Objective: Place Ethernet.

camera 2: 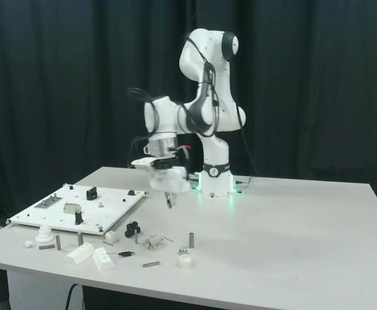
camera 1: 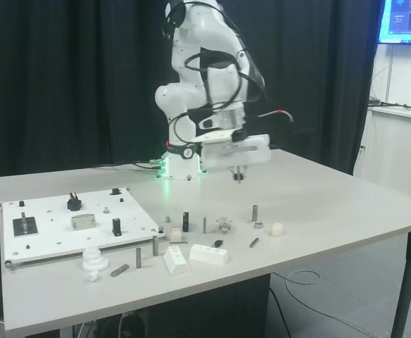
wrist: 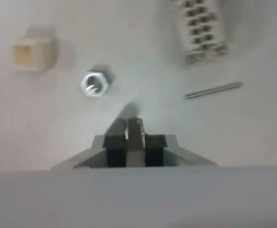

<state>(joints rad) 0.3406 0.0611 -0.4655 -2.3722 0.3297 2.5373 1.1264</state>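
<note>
Gripper point(wrist: 135, 137): hanging above the grey table point(camera 1: 332, 204), black pads pinching a small, pale, narrow plug.
Ethernet plug point(wrist: 136, 134): sitting upright between the pads, off the table.
Hex nut point(wrist: 95, 83): lying flat, shiny metal, six-sided.
Cube point(wrist: 32, 53): pale, hollow-faced block.
Pin point(wrist: 213, 90): thin metal rod, lying near a ribbed white connector block point(wrist: 201, 27).

A hex nut point(wrist: 96, 83) lies on the grey table point(wrist: 252, 133); at its 9 o'clock, a small cube point(wrist: 32, 53); at 3 o'clock, a thin pin point(wrist: 213, 90).
</note>
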